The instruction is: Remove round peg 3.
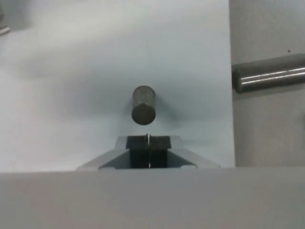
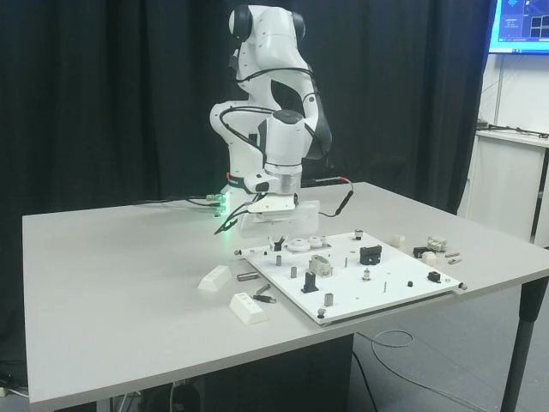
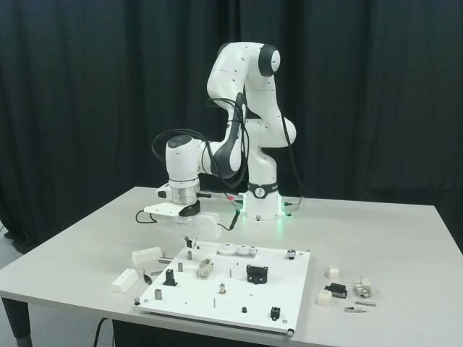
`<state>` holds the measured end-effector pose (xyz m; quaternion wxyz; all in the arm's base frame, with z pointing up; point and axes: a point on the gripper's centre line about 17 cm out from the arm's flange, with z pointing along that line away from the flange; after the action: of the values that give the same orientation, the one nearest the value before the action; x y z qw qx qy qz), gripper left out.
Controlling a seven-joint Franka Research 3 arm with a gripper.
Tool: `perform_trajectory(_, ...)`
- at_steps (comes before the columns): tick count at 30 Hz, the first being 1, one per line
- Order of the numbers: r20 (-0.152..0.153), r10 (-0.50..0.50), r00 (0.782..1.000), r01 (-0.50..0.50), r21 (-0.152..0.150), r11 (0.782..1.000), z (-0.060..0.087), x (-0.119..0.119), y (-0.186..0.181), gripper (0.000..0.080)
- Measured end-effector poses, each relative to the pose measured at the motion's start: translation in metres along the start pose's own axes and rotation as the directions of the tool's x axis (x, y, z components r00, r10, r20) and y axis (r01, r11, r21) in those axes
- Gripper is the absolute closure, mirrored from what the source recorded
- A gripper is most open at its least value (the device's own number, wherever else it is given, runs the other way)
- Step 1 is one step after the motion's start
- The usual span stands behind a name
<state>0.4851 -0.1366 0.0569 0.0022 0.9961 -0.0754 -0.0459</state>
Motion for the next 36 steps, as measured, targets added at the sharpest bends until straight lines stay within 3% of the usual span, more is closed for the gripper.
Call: perform_trajectory(36, -0.008, -0.009, 1.000, 0.009, -0.002, 1.000, -0.013, 0.004, 0.001, 0.0802)
